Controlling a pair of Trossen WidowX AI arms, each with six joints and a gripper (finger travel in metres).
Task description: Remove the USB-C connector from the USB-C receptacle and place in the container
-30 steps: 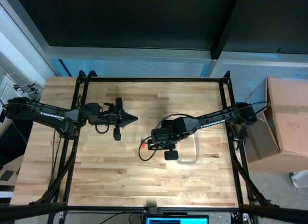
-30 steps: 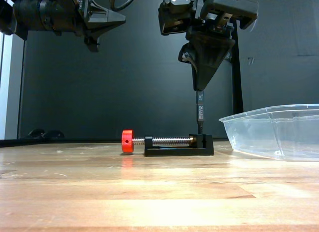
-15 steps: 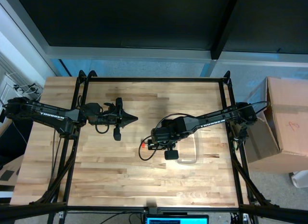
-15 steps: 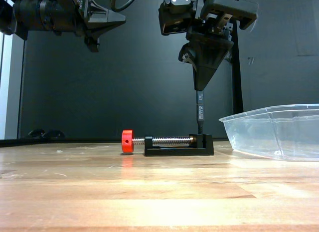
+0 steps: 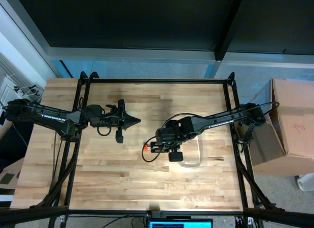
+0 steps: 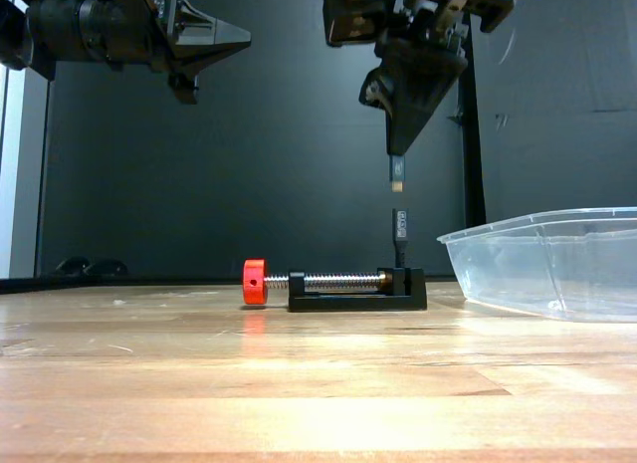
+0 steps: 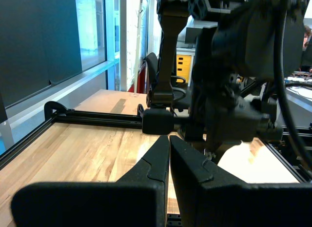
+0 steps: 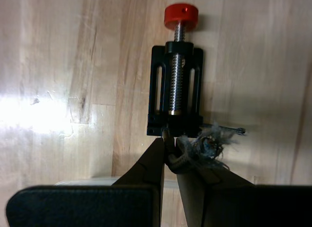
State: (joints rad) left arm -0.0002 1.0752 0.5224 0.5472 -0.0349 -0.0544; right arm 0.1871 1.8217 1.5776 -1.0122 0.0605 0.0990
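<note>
The right jaws have gone up, and the plug has come out of the socket. The plug is now hanging straight above the clamp, pinched in the right jaws. The left jaws are pressed together, holding nothing, hovering high, well left of the clamp. I think the plug should be moving sideways while staying high, so it is clearing the rim of the tub right of the clamp, then dropping low inside.

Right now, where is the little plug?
Low view: the plug hangs in the right gripper, just above its socket, left of the container. The left gripper hovers far left, up high.
</note>
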